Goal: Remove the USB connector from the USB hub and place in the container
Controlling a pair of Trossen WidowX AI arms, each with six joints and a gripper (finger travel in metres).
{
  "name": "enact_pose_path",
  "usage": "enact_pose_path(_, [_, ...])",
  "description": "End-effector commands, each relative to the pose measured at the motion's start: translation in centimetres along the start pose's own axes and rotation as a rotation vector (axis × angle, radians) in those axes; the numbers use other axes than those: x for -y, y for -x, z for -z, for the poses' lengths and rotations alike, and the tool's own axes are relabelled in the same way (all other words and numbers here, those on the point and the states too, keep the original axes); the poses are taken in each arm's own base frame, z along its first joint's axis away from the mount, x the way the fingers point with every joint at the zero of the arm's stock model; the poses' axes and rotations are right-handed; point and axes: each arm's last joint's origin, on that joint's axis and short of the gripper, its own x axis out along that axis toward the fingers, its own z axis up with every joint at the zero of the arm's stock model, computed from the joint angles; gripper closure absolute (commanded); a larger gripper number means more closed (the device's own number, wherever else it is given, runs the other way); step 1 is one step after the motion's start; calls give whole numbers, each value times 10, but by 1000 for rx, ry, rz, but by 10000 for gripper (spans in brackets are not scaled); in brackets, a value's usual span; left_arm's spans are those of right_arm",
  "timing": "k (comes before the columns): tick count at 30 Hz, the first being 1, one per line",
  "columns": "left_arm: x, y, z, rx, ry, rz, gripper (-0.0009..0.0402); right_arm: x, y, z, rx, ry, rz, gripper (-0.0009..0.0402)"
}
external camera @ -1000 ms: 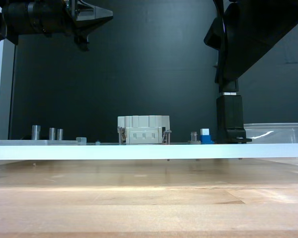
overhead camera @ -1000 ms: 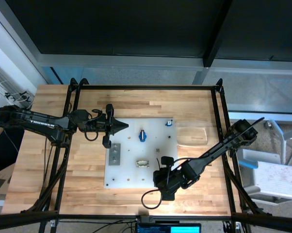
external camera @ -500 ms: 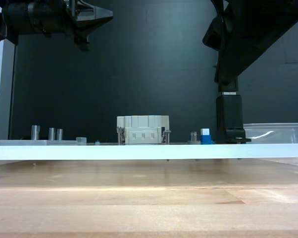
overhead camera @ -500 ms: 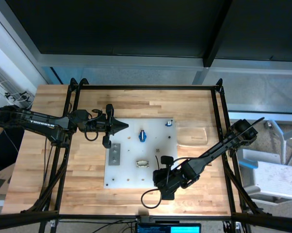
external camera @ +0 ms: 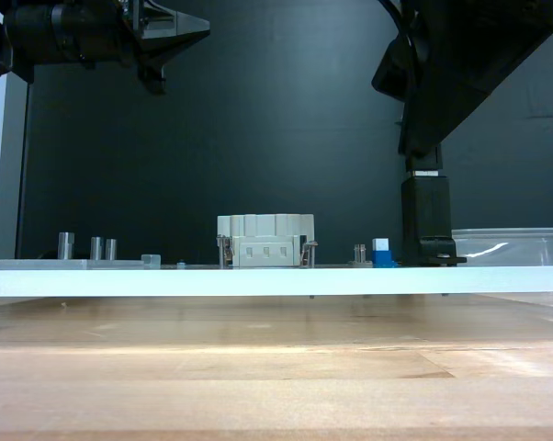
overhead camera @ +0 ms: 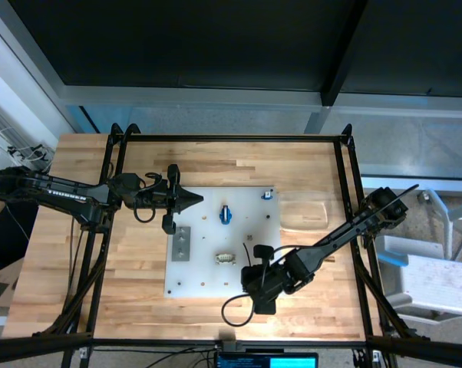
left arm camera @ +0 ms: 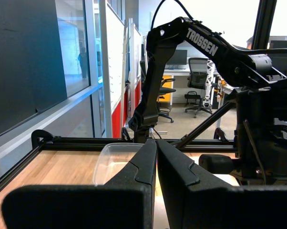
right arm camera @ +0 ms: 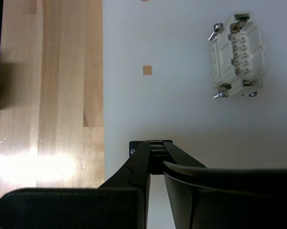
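Your right gripper (right arm camera: 154, 155) clamps the plug (right arm camera: 156, 149), seemingly not yet out of the hub (right arm camera: 134, 146). The tray (overhead camera: 304, 215) is empty. Your left gripper (overhead camera: 194, 201) hangs closed over the board's (overhead camera: 208, 285) far-left corner.

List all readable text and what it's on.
"TROSSEN": white letters on the right arm, seen in the left wrist view.
Lettering on the left arm: too small to read.
No other text; left gripper hangs shut above the white board, right gripper shut on the USB connector.

White board (overhead camera: 200, 276), beige container (overhead camera: 304, 213), blue connector (overhead camera: 226, 214)
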Motion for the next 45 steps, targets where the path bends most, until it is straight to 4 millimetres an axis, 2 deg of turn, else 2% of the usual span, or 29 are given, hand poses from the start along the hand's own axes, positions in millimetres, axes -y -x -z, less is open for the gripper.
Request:
enact_pose_path(1, [0,0,0,0,0,0,393,3,-1,-1,-23,3,-20,393])
enact_pose_path(12, [0,0,0,0,0,0,393,5,-2,-2,-15,8,-1,393])
enact_pose_path(26, [0,0,0,0,0,0,392,-11,3,8,17,-4,32,394])
enact_pose_path(37, [0,0,0,0,0,0,392,-14,-6,11,23,46,81,394])
enact_pose_path(45, [0,0,0,0,0,0,393,-14,-4,10,14,52,73,393])
